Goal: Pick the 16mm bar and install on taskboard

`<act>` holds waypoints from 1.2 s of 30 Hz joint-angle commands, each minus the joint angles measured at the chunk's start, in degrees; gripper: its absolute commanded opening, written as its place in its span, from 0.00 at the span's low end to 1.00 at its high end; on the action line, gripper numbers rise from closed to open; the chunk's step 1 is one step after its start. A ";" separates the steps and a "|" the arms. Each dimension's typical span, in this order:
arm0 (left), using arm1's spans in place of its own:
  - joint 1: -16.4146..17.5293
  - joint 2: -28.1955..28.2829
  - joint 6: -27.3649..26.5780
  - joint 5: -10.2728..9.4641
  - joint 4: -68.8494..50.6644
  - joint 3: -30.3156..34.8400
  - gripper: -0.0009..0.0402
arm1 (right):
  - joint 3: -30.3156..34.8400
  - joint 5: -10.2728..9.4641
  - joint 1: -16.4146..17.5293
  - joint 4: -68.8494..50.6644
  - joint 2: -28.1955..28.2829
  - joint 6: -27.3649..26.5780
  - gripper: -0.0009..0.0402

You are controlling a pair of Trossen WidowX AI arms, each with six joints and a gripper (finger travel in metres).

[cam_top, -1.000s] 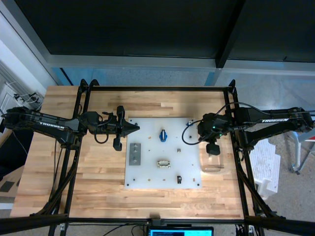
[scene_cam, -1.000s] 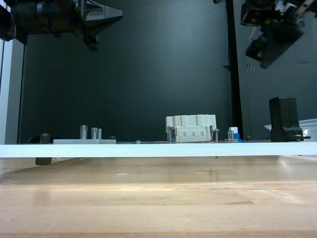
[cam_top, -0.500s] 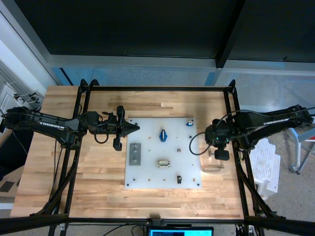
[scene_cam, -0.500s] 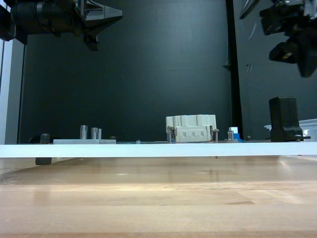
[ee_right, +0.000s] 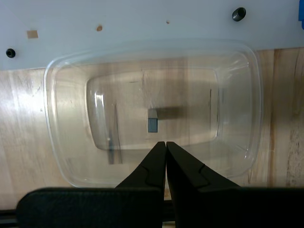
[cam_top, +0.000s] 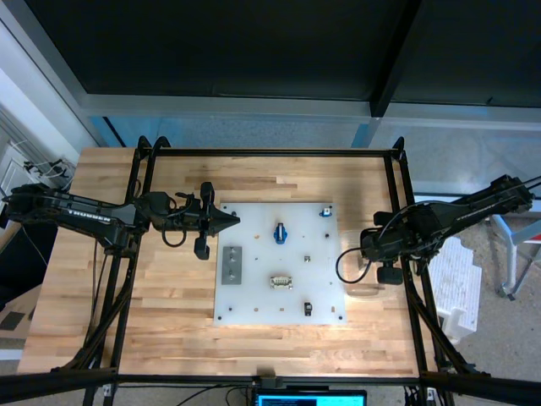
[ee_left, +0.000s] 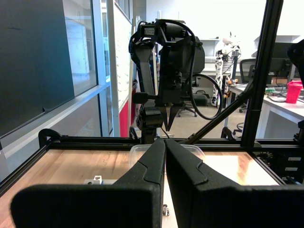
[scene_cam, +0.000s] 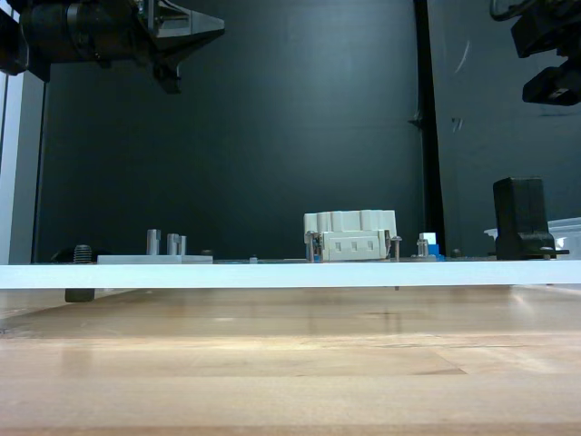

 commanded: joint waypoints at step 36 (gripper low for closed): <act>0.02 0.00 0.00 0.02 0.02 0.02 0.02 | -12.50 0.57 2.82 12.02 0.87 4.85 0.51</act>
